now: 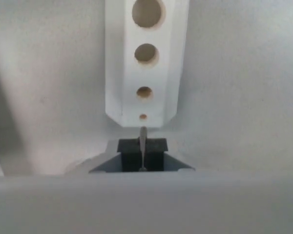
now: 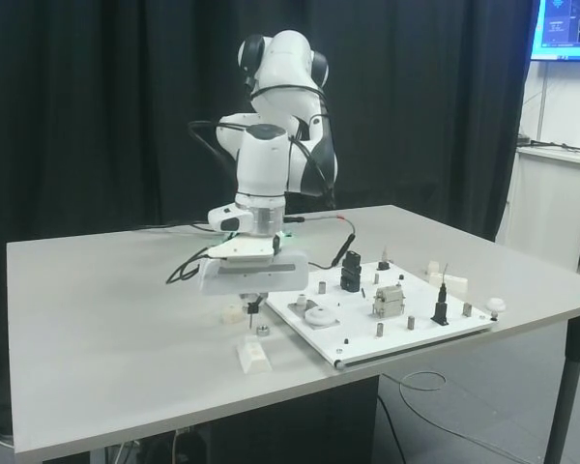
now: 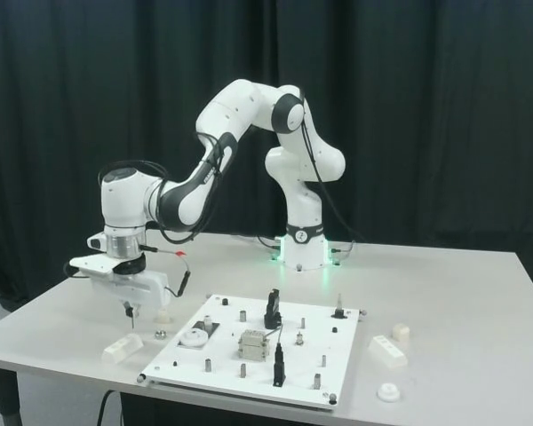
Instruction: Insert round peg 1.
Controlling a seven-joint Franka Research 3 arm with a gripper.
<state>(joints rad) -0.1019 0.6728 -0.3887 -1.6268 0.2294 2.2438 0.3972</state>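
Your tool (image 1: 142,155) pinches a thin round peg (image 1: 143,139) just short of the white block's (image 1: 146,63) smallest hole (image 1: 143,117) (four holes, graded).

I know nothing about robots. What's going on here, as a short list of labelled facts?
Arm: white, bolted on the grey table
Hand: shut on a thin peg, held above the table
Below the peg: white block with four round holes in a row
Peg tip: near the smallest hole, not inserted
Nearby: white board carrying small parts
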